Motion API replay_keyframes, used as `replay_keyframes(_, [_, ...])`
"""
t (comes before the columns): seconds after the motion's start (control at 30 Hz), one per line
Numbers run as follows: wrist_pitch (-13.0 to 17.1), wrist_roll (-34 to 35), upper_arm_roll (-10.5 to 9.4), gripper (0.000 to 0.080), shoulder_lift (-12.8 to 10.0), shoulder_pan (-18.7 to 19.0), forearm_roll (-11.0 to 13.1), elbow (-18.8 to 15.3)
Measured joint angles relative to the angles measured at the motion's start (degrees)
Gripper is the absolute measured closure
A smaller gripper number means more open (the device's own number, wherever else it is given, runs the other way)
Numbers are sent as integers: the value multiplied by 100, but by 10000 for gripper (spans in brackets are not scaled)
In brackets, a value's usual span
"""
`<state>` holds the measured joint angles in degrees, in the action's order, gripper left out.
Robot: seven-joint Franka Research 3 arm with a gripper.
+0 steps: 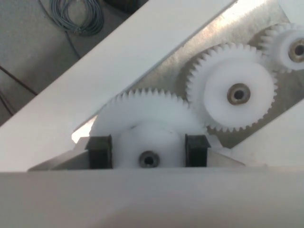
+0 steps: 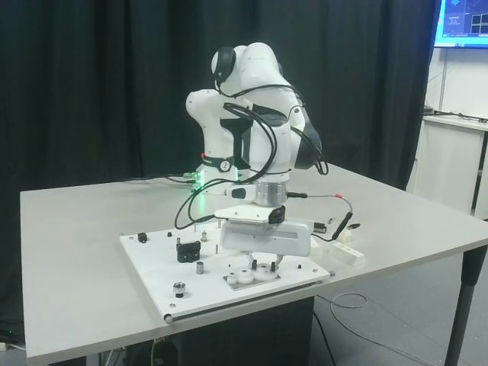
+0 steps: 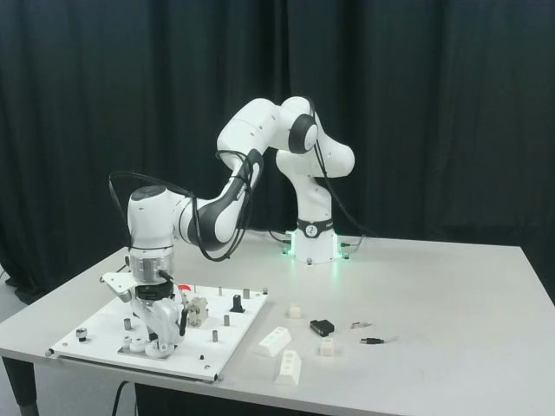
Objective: Remove large gear.
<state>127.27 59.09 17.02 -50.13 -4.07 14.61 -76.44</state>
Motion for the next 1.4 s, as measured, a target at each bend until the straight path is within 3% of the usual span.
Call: replay_keyframes(1.4, [-4,157,33,473,-1,25,0,4])
